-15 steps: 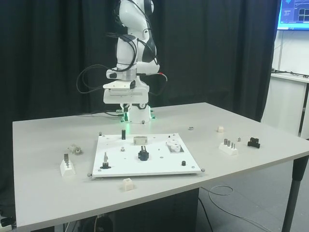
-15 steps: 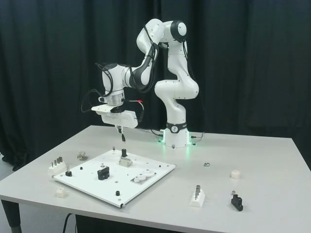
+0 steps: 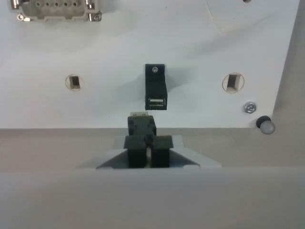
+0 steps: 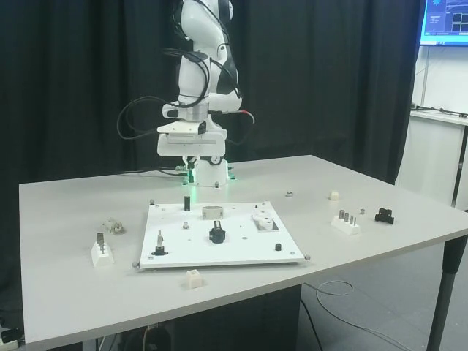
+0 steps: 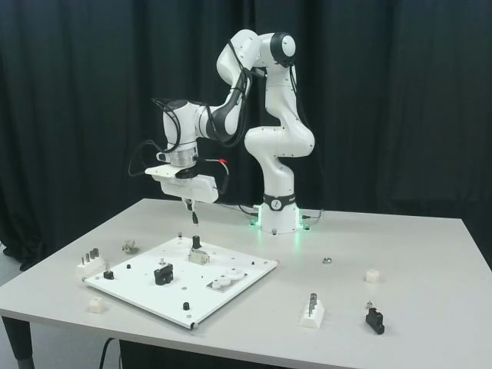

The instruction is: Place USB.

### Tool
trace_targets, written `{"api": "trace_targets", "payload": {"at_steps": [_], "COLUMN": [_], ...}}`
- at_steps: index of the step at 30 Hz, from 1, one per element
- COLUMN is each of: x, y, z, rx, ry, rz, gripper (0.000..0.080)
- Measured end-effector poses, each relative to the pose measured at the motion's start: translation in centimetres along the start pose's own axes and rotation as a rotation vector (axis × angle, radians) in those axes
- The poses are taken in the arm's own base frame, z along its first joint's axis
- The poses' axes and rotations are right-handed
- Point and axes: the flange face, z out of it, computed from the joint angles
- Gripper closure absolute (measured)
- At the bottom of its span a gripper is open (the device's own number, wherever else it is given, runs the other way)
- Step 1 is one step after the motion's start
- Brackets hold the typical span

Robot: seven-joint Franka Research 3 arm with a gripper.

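Observation:
My gripper (image 3: 147,143) is shut on a black USB plug (image 3: 142,123), whose metal tip points away from the wrist. The plug hangs above the far edge of the white board (image 4: 234,245). A black USB socket (image 3: 156,88) stands upright on the board, a little beyond and below the plug, and its opening shows. In the first room view the gripper (image 4: 189,165) is well above the socket (image 4: 187,202). The second room view has the gripper (image 5: 190,205) just above the socket (image 5: 195,221), with a gap between them.
A grey multi-pin connector (image 3: 56,9) and several small black parts (image 4: 217,235) sit on the board. Around it on the grey table lie white pin blocks (image 4: 102,254) (image 4: 346,223), a small white cube (image 4: 193,278) and a black piece (image 4: 385,216).
The hand has shifted very slightly to the right in the first room view. It still holds the plug over the socket.

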Motion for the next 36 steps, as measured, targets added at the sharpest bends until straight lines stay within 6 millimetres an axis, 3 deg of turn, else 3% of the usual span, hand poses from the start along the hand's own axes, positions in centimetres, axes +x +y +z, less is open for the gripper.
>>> {"api": "trace_targets", "payload": {"at_steps": [36], "x": [-0.1], "y": [-0.76], "z": [-0.34], "rx": [0.007], "ry": [0.036], "rz": [-0.026], "gripper": [0.0785]}}
